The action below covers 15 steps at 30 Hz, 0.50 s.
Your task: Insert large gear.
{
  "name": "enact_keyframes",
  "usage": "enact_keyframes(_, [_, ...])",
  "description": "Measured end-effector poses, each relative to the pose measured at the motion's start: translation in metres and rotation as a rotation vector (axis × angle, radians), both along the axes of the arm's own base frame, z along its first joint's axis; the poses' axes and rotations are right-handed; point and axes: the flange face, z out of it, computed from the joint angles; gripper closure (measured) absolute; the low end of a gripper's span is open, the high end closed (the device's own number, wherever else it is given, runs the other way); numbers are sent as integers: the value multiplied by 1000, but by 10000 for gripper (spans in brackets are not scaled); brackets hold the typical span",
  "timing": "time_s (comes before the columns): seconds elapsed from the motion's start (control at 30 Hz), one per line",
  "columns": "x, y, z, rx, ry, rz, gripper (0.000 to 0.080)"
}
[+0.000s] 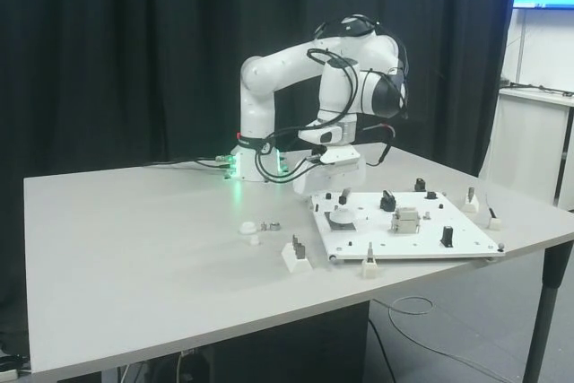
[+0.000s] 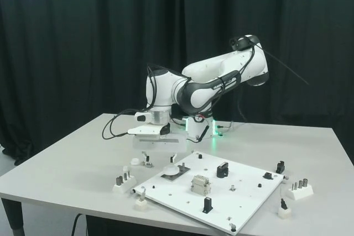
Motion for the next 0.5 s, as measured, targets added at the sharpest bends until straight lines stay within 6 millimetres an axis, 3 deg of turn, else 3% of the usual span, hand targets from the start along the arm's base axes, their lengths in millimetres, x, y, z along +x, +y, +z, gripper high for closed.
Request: enact_keyframes(0.5, [3,-1,-16,8,-16,0,3])
